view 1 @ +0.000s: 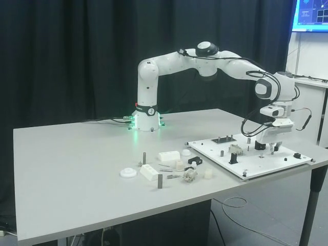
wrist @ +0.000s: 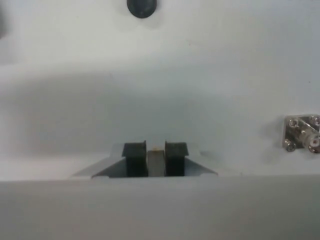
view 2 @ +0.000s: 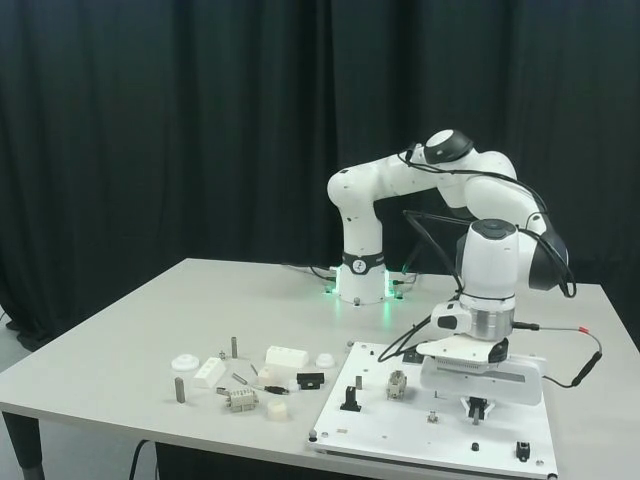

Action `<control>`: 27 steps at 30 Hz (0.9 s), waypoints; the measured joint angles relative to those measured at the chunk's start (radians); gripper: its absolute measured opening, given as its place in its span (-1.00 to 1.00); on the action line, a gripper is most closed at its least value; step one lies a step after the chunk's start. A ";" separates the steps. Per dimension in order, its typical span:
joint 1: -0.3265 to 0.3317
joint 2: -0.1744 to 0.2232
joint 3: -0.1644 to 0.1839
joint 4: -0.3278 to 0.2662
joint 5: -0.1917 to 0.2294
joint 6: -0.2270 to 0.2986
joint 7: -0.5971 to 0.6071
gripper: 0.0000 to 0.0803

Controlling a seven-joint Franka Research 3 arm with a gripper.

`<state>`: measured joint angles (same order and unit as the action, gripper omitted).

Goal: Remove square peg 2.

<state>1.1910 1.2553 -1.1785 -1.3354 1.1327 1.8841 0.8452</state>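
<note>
Room evenly lit from overhead; black curtain swallows light. Soft shadows under parts on grey table. Green glow at arm base. Wrist view soft, hazy.

You see a grey table filling the lower half of both room views. The white arm's base sits at its middle back. A white board lies at lower right. Small white blocks and short grey pegs lie at lower centre, beside the board.
</note>
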 joint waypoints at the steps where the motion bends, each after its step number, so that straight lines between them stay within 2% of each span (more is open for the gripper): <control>1: -0.001 -0.002 0.000 0.001 -0.001 -0.002 0.000 -0.82; 11: -0.011 -0.018 -0.003 0.011 -0.008 -0.025 0.003 -0.82; 27: -0.025 -0.041 -0.036 0.055 -0.034 -0.070 0.006 -0.82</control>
<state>1.1662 1.2139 -1.2143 -1.2801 1.0985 1.8137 0.8512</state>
